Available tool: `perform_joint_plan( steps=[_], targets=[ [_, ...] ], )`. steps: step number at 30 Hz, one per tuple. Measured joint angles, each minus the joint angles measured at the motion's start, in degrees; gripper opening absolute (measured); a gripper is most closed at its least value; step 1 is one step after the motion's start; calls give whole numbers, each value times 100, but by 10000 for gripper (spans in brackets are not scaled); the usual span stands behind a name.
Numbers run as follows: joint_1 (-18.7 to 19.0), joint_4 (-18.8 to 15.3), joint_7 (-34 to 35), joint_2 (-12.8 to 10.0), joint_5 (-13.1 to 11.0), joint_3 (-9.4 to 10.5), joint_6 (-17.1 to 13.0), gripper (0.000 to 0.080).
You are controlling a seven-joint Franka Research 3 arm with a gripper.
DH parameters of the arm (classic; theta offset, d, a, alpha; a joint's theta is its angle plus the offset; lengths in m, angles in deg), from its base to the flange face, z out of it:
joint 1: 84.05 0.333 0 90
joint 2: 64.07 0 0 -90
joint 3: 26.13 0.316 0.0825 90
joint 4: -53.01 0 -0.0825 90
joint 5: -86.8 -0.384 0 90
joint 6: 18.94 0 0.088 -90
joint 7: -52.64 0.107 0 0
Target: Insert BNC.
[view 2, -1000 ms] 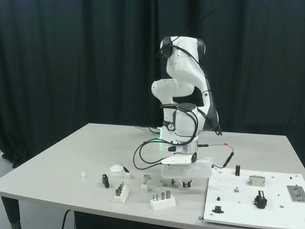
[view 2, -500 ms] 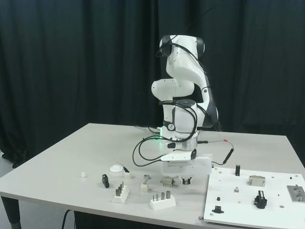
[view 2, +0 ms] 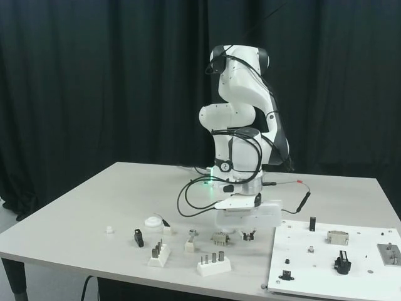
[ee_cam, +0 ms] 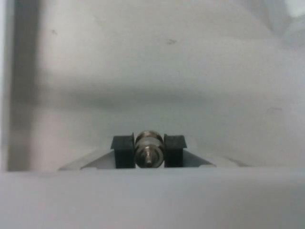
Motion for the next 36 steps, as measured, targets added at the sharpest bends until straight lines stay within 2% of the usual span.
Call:
perform_joint_plan(
  steps=[16,27,36],
  targets=[
    [256,43,754,97,-17,410,12,127],
    [669,196,1286,89,-17,434,12,127],
    [853,370,1488,-1,-11,432,16,127]
  ],
)
